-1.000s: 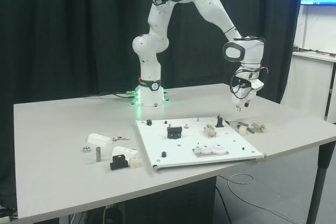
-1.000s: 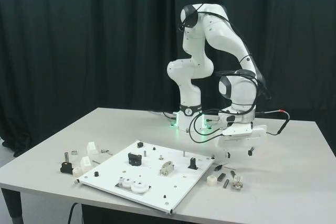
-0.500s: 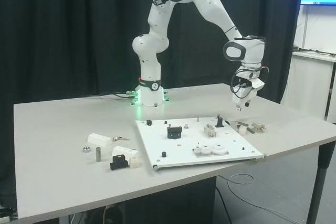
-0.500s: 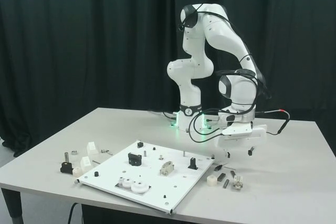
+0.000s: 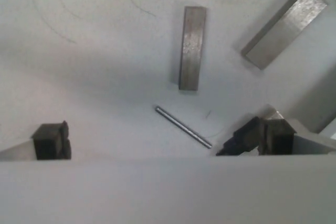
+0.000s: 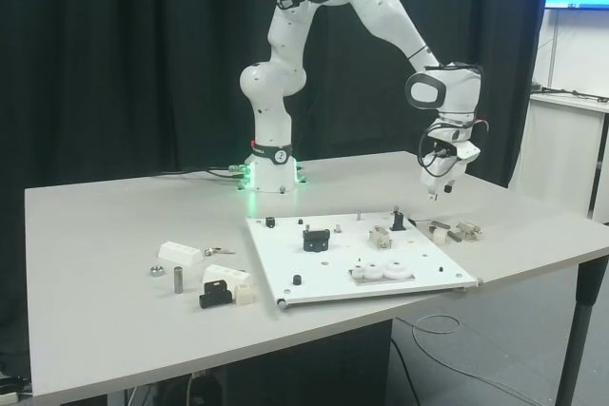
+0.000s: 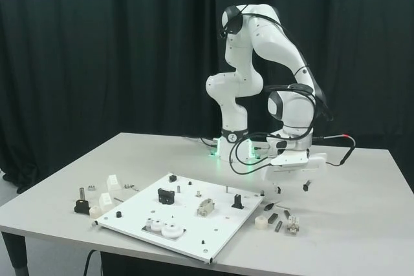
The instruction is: Remove round peg 2.
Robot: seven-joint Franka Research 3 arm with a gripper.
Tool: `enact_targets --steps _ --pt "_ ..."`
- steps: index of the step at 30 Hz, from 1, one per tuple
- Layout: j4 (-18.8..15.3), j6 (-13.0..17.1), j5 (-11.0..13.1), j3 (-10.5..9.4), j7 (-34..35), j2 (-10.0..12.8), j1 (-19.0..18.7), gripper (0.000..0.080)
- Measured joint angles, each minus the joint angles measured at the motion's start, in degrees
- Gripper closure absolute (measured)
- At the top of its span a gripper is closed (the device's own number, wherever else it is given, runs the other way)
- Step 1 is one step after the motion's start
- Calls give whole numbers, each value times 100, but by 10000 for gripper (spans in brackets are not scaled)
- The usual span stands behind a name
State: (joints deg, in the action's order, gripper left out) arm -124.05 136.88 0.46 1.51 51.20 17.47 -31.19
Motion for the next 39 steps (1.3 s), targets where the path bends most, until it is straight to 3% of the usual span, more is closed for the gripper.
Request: enact_targets --steps 9,17,30,39 --pt "62 -64 -11 77 -131 0 15 3" --pt "139 -293 -71 199 -295 0 19 3" --pt "177 -966 -222 504 -604 -21 104 3" --pt "172 -1417 -359 536 -807 -40 387 3"
